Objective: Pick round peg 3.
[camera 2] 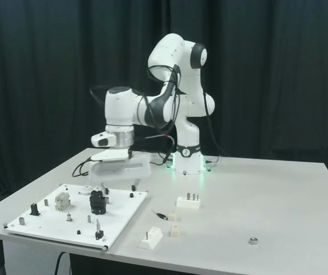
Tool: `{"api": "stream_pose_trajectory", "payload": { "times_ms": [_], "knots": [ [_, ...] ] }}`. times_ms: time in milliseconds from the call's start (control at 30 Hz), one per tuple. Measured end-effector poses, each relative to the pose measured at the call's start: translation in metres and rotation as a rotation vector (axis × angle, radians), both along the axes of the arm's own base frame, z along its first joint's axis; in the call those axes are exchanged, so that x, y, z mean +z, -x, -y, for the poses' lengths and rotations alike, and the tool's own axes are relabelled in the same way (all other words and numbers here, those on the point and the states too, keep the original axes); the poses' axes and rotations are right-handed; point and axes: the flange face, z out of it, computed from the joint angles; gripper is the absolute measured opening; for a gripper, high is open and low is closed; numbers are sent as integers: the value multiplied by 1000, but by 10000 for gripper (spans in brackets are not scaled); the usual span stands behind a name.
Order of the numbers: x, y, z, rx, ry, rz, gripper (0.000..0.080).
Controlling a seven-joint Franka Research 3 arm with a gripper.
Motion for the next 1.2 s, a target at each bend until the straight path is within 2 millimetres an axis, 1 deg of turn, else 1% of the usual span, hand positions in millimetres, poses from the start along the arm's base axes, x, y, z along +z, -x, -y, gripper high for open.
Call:
{"api": "stream_pose_trajectory", "payload": {
  "times_ms": [233, 400, 667, 1200],
  "knots": [
    [6, 22, -26, 68, 21, 18, 800],
    [7, 38, -41, 108, 30, 33, 800],
    [0, 64, -58, 93, 24, 9, 800],
    [-20, 101, -92, 65, 17, -100, 800]
  ]
}}
